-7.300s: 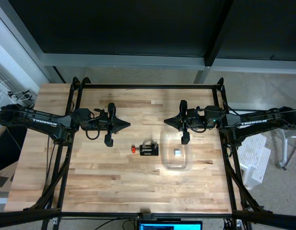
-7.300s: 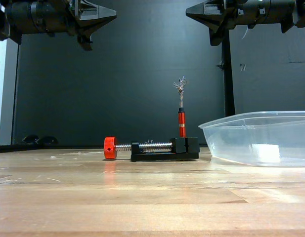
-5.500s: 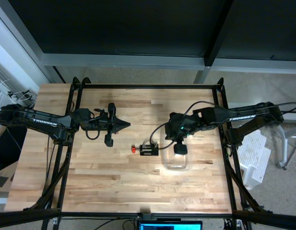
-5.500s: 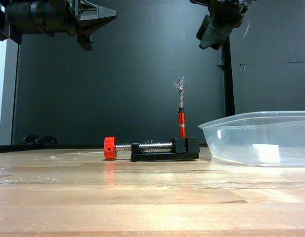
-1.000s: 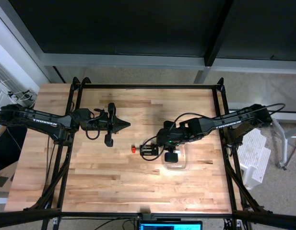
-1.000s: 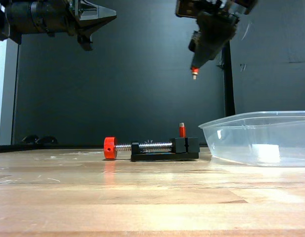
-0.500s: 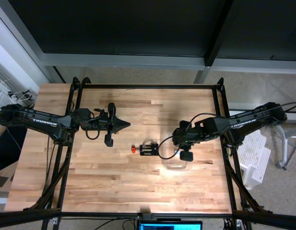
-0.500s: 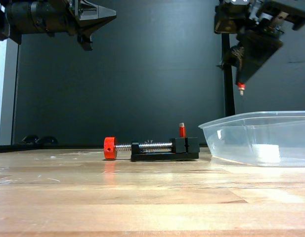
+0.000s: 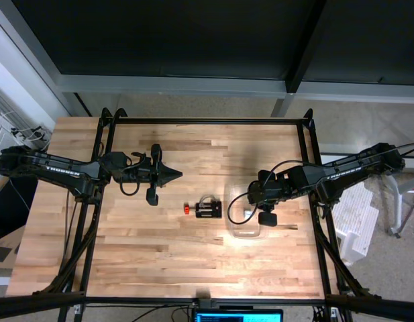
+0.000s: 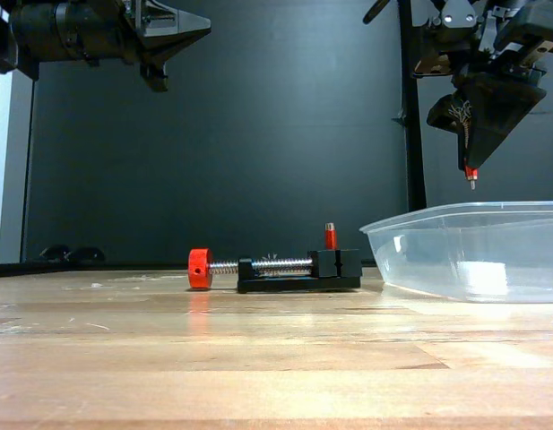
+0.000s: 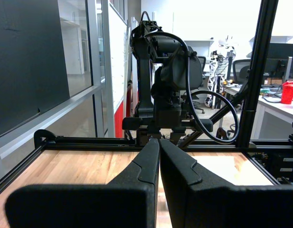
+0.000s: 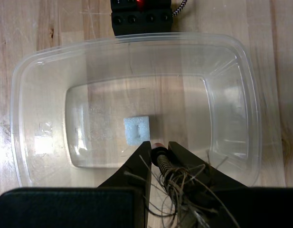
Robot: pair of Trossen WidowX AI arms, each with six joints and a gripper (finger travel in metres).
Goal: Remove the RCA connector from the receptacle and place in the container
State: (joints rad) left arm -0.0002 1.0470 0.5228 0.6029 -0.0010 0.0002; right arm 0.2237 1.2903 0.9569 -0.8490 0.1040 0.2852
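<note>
The left gripper (image 10: 182,31) is hanging parked high over the table's left half, its fingers pressed together on nothing, unchanged from a moment ago; right of it, the receptacle (image 10: 294,267) is sitting on the wood with only a short red stub (image 10: 330,236) standing in it; the RCA connector (image 10: 471,175) is already out. Further right, the right gripper (image 10: 470,159) is pinching that connector, red tip down, frayed wire trailing behind its fingers; within the last second it has been carrying it from above the receptacle rightward and slightly lower, so it is now hanging over the container (image 10: 455,251). Extraction looks done; only the release appears to be remaining.

Counting: two grippers; one receptacle; one connector; one container; one small white square piece (image 12: 137,130) lying inside it.
</note>
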